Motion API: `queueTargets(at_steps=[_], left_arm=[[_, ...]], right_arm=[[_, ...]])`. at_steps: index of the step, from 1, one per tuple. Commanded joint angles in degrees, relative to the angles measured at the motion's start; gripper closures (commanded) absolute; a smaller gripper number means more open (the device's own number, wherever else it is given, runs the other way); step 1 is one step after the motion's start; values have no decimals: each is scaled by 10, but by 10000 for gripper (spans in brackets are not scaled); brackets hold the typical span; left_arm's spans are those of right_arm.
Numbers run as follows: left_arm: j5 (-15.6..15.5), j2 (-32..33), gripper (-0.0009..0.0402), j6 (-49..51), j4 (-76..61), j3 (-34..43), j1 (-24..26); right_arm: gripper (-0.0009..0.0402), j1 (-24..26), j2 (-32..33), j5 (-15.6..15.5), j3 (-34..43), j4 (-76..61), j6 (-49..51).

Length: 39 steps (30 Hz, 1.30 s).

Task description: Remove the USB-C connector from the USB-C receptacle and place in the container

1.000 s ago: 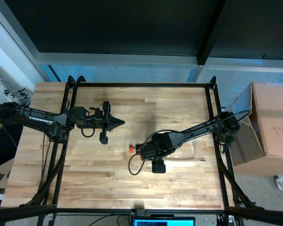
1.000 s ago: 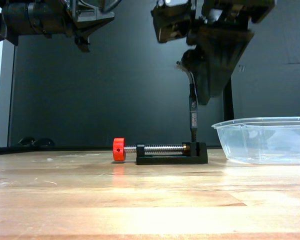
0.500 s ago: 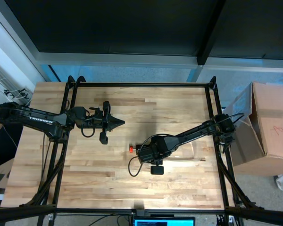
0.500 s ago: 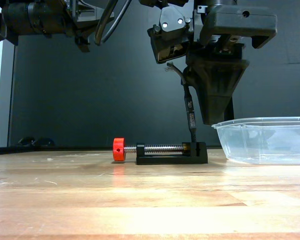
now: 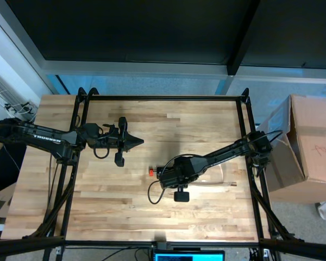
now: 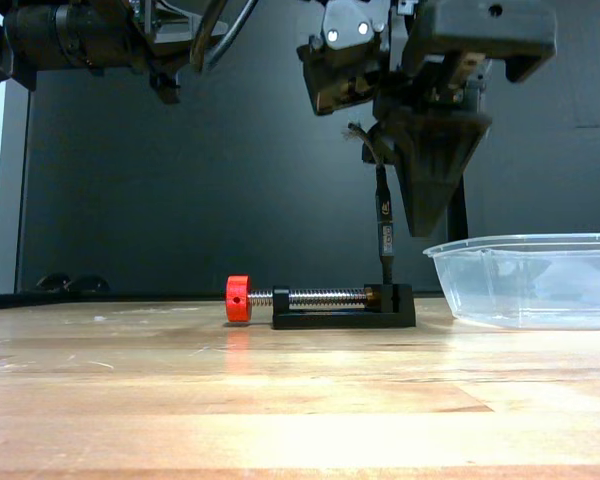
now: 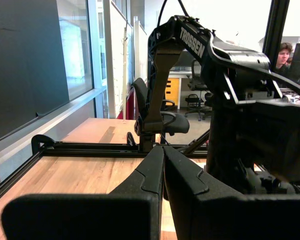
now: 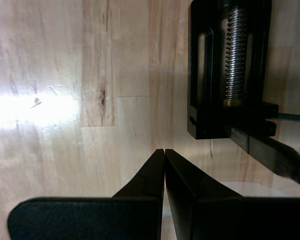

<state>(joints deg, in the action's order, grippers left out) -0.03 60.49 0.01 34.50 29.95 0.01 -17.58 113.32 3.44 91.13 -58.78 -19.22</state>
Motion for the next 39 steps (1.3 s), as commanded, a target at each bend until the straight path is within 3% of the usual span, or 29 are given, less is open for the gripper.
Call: queueTargets(at_steps=[1, 24, 39], left_arm=[[0, 0, 393, 0, 0, 0, 0], [0, 0, 393, 0, 0, 0, 0], [0, 0, 393, 0, 0, 0, 0]], right_arm=[[394, 0, -12, 0, 0, -1, 0], [393, 1, -116, 6, 0, -14, 19], [377, 38, -124, 4, 0, -44, 54]])
